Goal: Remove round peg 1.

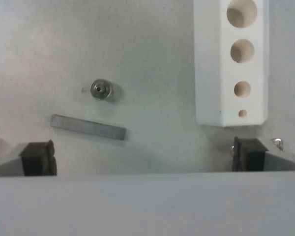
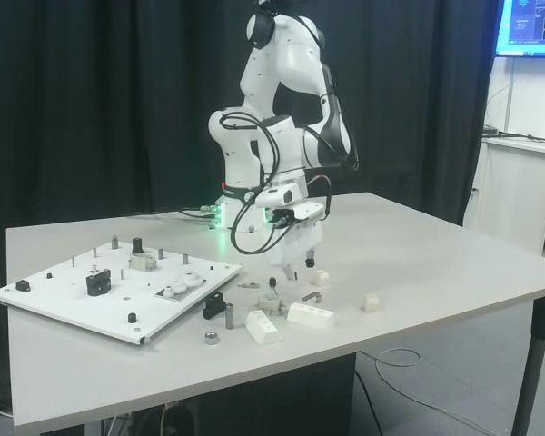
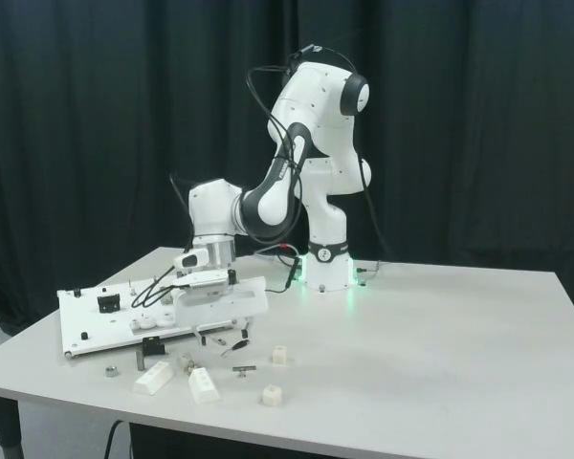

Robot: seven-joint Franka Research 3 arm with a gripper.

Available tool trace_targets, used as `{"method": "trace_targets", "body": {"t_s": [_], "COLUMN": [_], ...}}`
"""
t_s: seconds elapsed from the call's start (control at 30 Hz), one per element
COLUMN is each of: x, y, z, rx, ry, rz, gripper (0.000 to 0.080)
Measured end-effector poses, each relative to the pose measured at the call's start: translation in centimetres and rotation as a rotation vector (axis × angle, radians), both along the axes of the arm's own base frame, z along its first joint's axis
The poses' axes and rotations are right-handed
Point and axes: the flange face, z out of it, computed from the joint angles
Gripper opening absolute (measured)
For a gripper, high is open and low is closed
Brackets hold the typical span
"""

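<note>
White block [image 1: 231, 64] beyond one fingertip, holes empty | gripper [image 1: 142, 157] spread wide, holding nothing | step: seeking peg; none visible between fingers

The white peg block [image 1: 221, 69] lies flat on the grey table, its four round holes in a row, stepping down from widest to narrowest. All four are empty, including the smallest hole [image 1: 242, 113] at the end. A slim grey rod [image 1: 88, 128] (seemingly the peg, though its cross-section cannot be made out) lies on its side on the table, apart from the block and touching nothing. In the first room view the rod [image 2: 311, 296] sits near the block [image 2: 311, 315], at about 12 o'clock from it.
</note>
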Motion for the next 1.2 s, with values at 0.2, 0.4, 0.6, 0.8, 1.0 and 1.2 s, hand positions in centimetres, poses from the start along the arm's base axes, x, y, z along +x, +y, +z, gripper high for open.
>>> {"method": "trace_targets", "body": {"t_s": [0.2,0.4,0.6,0.8,1.0,1.2], "x": [0.0,0.0,0.0,0.0,-0.1,-0.1], "y": [-0.2,-0.3,-0.4,-0.7,-1.0,-1.2], "z": [0.1,0.3,0.5,0.7,0.8,0.9], "rx": [-0.001,-0.003,-0.008,-0.013,-0.019,-0.022], "ry": [-0.002,-0.004,-0.006,-0.010,-0.013,-0.015], "rz": [-0.002,-0.004,-0.005,-0.009,-0.014,-0.018], "gripper": [0.0800,0.0800,0.0800,0.0800,0.0800,0.0800]}}
